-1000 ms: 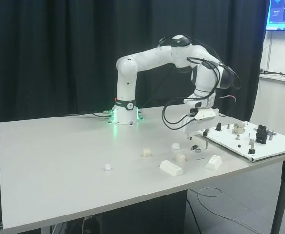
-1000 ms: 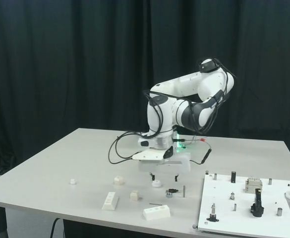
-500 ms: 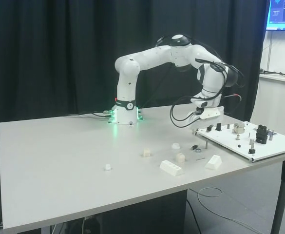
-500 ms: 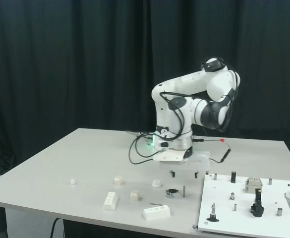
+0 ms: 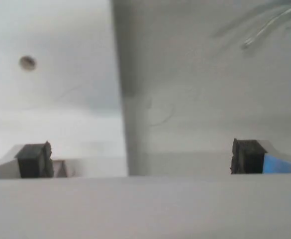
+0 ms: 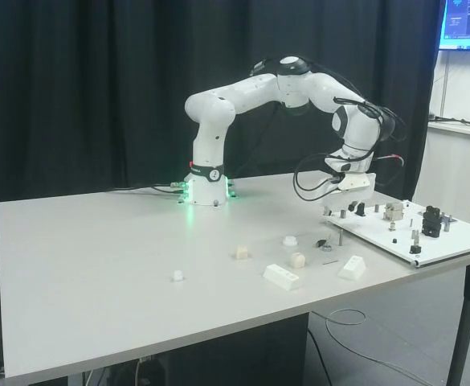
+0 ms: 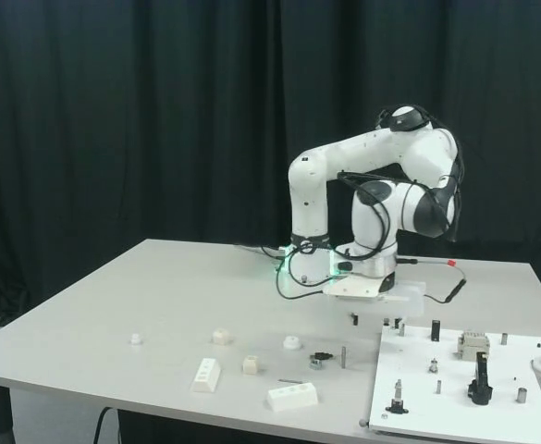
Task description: Remove square peg 4.
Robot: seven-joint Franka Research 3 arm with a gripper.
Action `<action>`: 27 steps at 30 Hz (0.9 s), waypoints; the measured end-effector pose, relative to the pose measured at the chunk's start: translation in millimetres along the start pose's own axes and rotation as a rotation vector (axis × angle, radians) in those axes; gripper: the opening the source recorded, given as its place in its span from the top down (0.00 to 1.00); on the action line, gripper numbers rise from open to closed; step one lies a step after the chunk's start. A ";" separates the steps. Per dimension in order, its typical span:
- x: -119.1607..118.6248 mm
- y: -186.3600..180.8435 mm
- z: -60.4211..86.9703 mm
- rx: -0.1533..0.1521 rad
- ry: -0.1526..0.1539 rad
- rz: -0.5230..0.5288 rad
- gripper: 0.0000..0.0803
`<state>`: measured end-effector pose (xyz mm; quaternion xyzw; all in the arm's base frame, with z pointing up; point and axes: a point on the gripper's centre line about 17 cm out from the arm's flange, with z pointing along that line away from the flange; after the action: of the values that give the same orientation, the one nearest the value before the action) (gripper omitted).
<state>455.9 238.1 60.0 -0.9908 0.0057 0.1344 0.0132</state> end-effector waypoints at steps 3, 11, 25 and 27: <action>-4.8 -7.6 3.1 -0.011 0.009 0.003 0.00; -15.6 -23.8 13.4 -0.039 0.031 -0.006 0.00; -30.3 -42.7 30.6 -0.070 0.052 -0.014 0.00; -32.4 -44.9 32.9 -0.072 0.052 -0.014 0.00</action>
<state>416.6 284.1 38.1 -0.9938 -0.0056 0.1087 -0.0219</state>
